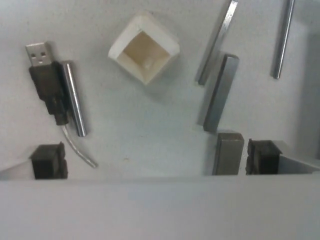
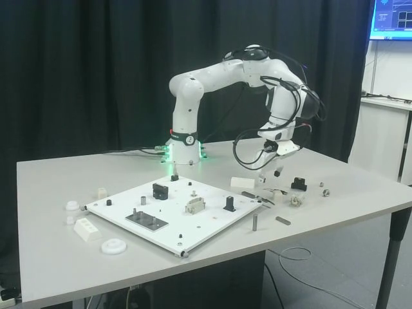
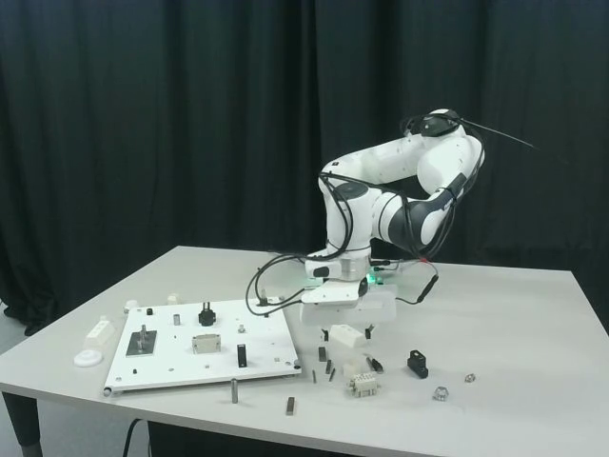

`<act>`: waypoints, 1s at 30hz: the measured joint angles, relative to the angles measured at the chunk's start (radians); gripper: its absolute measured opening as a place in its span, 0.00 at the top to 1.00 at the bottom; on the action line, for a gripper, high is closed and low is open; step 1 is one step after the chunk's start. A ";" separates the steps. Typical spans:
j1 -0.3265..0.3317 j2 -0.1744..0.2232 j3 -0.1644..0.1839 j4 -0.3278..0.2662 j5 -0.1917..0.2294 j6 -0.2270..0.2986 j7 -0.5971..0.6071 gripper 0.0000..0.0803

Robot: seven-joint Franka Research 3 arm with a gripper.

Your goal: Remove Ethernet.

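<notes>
In the first room view, the board [image 2: 168, 215] lies on the surface [image 2: 51, 187] at the lower left of centre, with small parts standing on it. To the left of the board lie a block [image 2: 85, 229] and a round disc [image 2: 114, 246]. The arm [image 2: 219, 77] stands behind the board and reaches to the right. Loose parts lie right of the board, under the gripper [image 2: 267, 172]. In the wrist view, a USB plug [image 1: 44, 75] lies touching a metal pin [image 1: 75, 98], and an open square cup [image 1: 144, 48] lies between them and several bars [image 1: 220, 92].

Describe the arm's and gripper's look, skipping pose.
The arm is white with rounded links, and black cables loop along its wrist. Green lights glow at its base. The gripper has two black fingertips.
</notes>
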 joint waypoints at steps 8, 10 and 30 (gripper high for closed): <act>-0.007 0.000 -0.006 0.000 -0.002 0.001 0.026 0.00; -0.012 0.000 -0.008 0.001 -0.004 0.002 0.031 0.00; -0.111 0.002 -0.044 0.014 -0.033 0.019 0.105 0.00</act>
